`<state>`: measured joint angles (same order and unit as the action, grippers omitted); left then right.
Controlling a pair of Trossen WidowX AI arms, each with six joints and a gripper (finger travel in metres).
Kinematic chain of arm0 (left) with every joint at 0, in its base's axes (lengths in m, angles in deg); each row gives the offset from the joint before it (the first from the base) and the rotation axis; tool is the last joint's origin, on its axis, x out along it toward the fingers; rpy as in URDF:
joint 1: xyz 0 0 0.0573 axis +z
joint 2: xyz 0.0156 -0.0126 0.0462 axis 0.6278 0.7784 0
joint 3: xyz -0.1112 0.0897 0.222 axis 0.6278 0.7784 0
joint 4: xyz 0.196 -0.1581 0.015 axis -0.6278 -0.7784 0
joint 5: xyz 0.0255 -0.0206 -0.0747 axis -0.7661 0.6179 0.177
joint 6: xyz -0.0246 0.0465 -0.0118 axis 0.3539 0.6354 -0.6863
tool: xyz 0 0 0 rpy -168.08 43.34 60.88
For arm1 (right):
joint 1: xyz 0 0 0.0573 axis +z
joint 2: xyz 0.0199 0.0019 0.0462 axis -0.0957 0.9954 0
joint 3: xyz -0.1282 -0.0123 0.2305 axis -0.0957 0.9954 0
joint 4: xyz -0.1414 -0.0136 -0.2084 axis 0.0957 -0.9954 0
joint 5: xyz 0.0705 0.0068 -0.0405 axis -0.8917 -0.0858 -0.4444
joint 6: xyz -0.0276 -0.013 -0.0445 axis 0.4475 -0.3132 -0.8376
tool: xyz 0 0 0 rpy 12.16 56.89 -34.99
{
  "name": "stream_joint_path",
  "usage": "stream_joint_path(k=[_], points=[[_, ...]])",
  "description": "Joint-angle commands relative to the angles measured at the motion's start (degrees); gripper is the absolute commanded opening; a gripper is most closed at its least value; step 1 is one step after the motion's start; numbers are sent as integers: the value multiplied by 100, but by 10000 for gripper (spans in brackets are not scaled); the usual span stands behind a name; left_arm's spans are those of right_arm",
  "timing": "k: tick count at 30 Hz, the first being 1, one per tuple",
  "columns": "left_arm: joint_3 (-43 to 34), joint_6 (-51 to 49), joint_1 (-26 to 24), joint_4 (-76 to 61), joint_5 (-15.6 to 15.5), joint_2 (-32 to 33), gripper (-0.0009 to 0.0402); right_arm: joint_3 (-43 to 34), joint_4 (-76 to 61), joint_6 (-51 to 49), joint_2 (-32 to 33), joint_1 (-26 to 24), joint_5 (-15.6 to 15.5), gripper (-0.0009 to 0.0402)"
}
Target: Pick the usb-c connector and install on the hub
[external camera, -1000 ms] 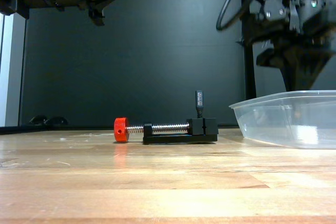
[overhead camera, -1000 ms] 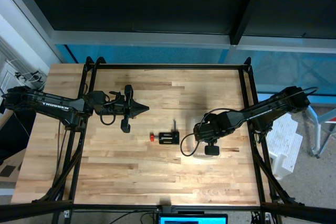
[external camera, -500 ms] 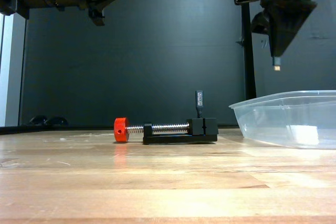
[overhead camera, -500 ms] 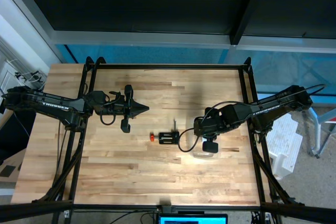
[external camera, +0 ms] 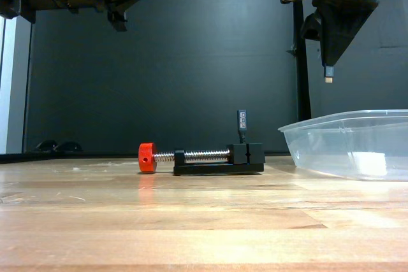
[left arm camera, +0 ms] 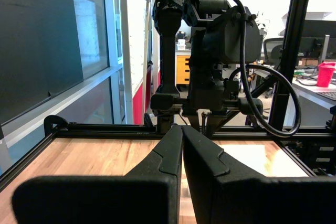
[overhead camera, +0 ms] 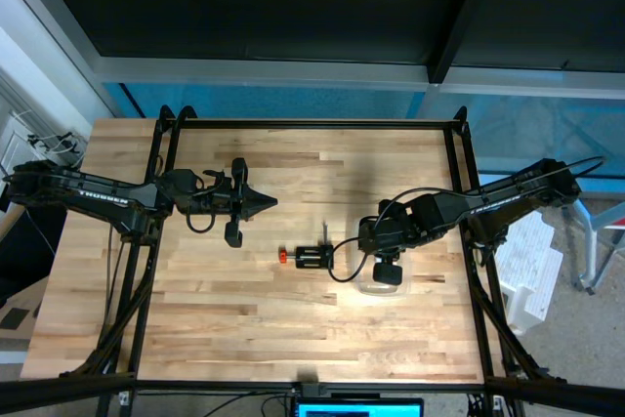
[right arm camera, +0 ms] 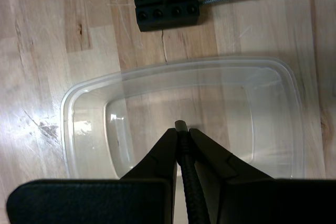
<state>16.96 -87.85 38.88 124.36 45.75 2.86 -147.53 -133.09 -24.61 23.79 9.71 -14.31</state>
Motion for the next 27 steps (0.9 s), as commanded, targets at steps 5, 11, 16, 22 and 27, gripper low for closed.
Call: stream_joint_path(k=[5,11,16,22,27], points=[[-2,0,2,0,2,0,0,-63,17,-50,114,-50,0,0],[-2,0,0,0,2,0,0,-271,7,-175,372,-131,-4,0],[-2,0,2,0,2,0,0,-566,-9,-334,684,-155,-26,0],[-2,0,0,0,0,0,0,-1034,-63,-621,1128,-247,-66,0],[-2,0,2,0,0,0,0,-1460,-236,-817,1526,-343,-166,0]])
